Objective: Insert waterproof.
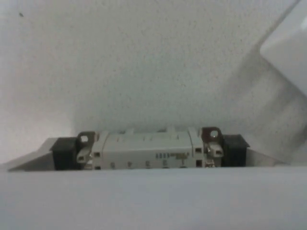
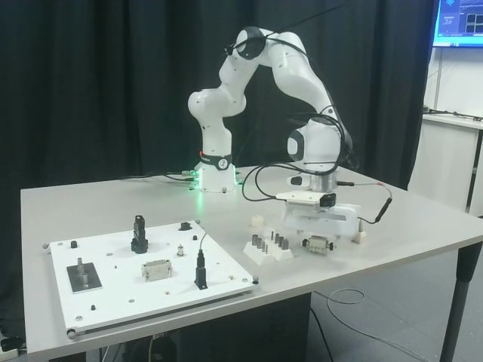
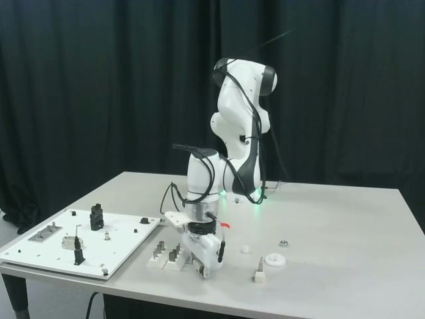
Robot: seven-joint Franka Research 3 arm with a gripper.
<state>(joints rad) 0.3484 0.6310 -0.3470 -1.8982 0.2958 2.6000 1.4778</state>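
The waterproof connector [image 1: 148,151], a grey-white block with a metal clip at each end, lies low over the grey table [image 2: 113,204]. My gripper [image 1: 149,152] is down around it, one black finger pad [image 1: 64,153] against each end, shut on it. In the first room view the connector [image 2: 317,243] shows just under the gripper [image 2: 317,230] near the table's front right. In the second room view the gripper [image 3: 202,258] is low beside the pin holders. The white task board [image 2: 113,302] at front left carries a matching grey socket [image 2: 155,269].
Two white holders with upright pins [image 2: 268,245] stand right beside the gripper. A small white block [image 3: 259,272], a white disc [image 3: 273,260] and a nut [image 3: 283,243] lie nearby. Black plugs [image 2: 139,235] stand on the board. Cables trail behind the arm.
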